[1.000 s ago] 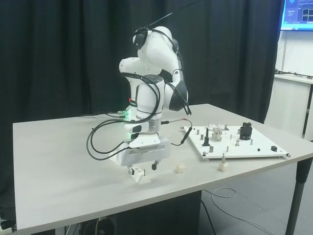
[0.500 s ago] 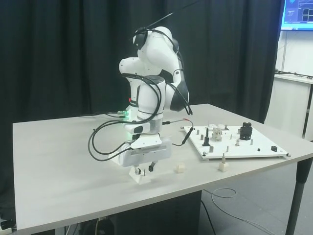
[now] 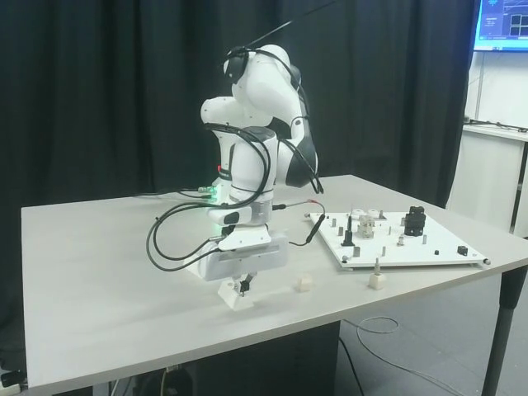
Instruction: Pick round peg 1.
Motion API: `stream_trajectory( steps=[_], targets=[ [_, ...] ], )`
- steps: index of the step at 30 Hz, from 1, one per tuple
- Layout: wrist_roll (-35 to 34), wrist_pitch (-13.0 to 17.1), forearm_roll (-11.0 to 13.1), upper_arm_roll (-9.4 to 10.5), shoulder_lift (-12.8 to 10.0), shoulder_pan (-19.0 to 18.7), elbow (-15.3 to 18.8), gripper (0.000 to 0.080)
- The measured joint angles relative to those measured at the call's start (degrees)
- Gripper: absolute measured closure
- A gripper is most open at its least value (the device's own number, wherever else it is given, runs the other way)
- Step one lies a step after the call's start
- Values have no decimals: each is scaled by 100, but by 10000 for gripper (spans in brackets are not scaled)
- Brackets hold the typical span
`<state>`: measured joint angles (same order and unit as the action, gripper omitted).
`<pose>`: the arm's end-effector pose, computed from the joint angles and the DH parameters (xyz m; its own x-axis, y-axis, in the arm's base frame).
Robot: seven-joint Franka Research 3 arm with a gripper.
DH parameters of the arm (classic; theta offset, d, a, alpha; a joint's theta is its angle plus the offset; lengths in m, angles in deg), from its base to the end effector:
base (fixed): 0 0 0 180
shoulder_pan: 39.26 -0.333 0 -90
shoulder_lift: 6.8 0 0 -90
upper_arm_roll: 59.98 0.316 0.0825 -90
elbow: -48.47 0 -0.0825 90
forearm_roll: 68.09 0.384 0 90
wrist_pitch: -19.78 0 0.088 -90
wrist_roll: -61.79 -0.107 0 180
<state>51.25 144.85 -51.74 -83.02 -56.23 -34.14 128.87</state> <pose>0.6712 -0.2803 0.2128 0.7545 -0.6563 0.0039 -0.6548 -0.7523 0.0724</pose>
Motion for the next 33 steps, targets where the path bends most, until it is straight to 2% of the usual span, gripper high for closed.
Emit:
stream_trajectory(
  steps=[2,3,7,12,25,33],
  targets=[
    [0,-2,0,0,0,8,-1,741],
    [0,-4,0,0,0,12,-3,771],
    [0,-24,0,0,-1,28,-32,771],
    [0,-187,0,-9,0,62,-179,771],
    [0,-1058,-4,-106,1,81,-852,771],
    [-13,-1492,-11,-161,1,81,-1143,774]
  ],
)
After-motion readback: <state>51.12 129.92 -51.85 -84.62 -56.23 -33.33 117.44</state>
